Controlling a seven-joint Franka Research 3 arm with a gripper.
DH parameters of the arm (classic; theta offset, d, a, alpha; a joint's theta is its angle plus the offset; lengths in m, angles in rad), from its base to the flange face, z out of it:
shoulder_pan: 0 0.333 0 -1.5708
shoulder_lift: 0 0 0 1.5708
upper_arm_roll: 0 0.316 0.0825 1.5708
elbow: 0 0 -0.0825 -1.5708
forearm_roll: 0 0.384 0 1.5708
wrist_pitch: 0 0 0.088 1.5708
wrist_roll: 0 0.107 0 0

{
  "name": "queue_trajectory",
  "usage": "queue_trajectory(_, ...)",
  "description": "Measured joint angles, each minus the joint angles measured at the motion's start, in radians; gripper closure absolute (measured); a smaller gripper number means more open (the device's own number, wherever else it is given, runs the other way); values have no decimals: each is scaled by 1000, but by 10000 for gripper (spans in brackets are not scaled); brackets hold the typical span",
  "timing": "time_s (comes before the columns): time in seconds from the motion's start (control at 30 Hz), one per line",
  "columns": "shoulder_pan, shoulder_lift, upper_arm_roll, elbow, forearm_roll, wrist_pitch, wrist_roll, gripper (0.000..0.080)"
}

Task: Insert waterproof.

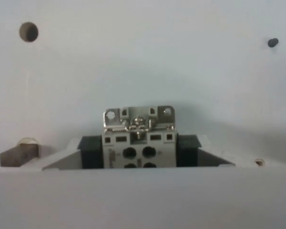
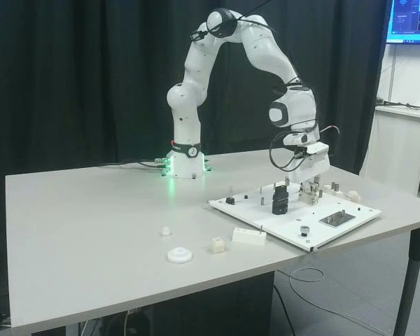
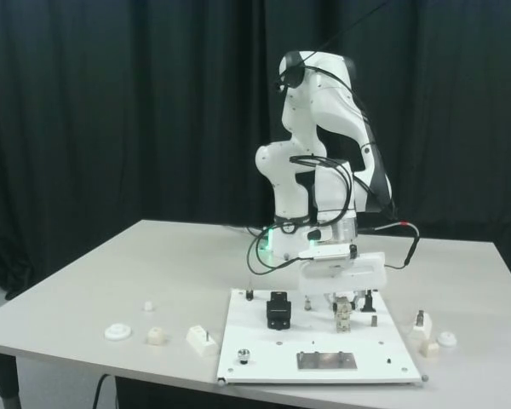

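Rigid, light waterproof connector [image 1: 138,143], metal latch at 12 o'clock; gripper [image 1: 139,164] clamped on black flanks, best hold there

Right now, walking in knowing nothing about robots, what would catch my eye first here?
Probably the tall white robot arm arching over the grey table, with a green glow at its base. Its gripper hangs low over a white board of small fixtures, right above a connector.

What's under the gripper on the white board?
Below the gripper stands a small grey metal connector with round holes in its face, on the white board. Its lower part and base are covered in the wrist view.
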Motion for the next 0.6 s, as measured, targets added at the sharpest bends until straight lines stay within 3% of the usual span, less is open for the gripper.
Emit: queue_trajectory(0.6,0,-7,21,-34,1,79,0,482)
